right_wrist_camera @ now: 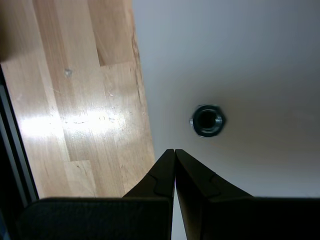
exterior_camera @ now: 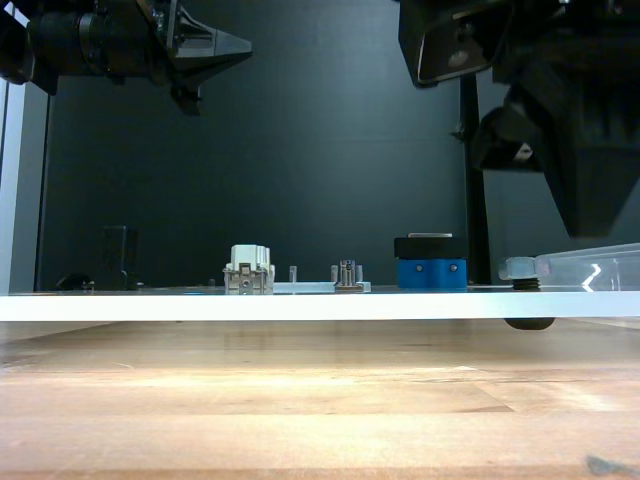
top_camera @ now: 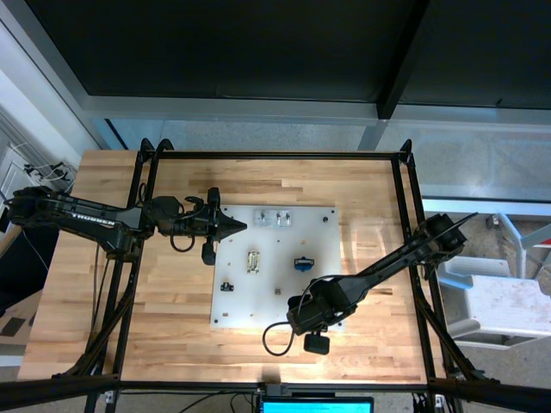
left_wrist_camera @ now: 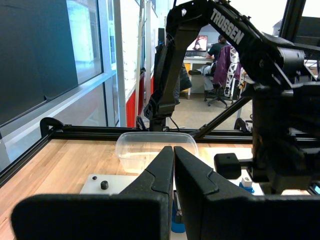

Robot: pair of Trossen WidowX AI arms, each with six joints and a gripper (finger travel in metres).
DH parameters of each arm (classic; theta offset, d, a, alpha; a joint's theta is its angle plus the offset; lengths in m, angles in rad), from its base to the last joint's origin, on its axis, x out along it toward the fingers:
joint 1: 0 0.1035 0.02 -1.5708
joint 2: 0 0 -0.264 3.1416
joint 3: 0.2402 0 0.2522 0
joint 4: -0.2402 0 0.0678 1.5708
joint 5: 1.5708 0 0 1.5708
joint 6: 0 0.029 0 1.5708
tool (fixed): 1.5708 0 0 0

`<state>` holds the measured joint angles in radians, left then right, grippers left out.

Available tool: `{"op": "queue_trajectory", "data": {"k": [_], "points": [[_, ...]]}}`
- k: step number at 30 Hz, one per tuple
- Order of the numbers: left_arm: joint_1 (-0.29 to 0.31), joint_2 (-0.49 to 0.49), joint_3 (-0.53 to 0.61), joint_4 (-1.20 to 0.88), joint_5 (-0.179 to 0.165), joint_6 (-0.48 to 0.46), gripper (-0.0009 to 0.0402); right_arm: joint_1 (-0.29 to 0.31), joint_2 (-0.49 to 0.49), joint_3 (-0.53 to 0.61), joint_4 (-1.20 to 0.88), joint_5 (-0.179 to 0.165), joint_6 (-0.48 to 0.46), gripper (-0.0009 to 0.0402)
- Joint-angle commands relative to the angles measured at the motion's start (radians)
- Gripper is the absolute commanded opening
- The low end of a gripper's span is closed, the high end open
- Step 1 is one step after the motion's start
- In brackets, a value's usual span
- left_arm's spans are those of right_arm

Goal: Unfasten the M12 fastener and place in the container

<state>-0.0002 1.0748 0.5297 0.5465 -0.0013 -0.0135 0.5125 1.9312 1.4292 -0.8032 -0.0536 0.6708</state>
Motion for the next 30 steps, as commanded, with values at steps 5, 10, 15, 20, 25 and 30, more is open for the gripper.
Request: {"op": "queue_trajectory", "data": {"k": [5, 10, 15, 20, 25, 30], "points": [[0.000, 0.000, 0.000, 0.000, 0.000, 0.000, 0.0000, 0.001, 0.029, 0.000, 0.012, 0.010, -0.006, 0.0000], [0.000, 0.000, 0.000, 0.000, 0.000, 0.000, 0.0000, 0.000, 0.029, 0.000, 0.019, 0.014, -0.017, 0.0000], [0.000, 0.000, 0.000, 0.000, 0.000, 0.000, 0.0000, -0.002, 0.029, 0.000, 0.023, 0.035, -0.024, 0.0000], [0.000, 0.000, 0.000, 0.000, 0.000, 0.000, 0.0000, -0.003, 0.029, 0.000, 0.024, 0.048, -0.024, 0.0000], [0.000, 0.000, 0.000, 0.000, 0.000, 0.000, 0.0000, -0.003, 0.028, 0.000, 0.024, 0.061, -0.024, 0.0000], [0.000, 0.000, 0.000, 0.000, 0.000, 0.000, 0.0000, -0.003, 0.029, 0.000, 0.020, 0.063, -0.024, 0.0000]]}}
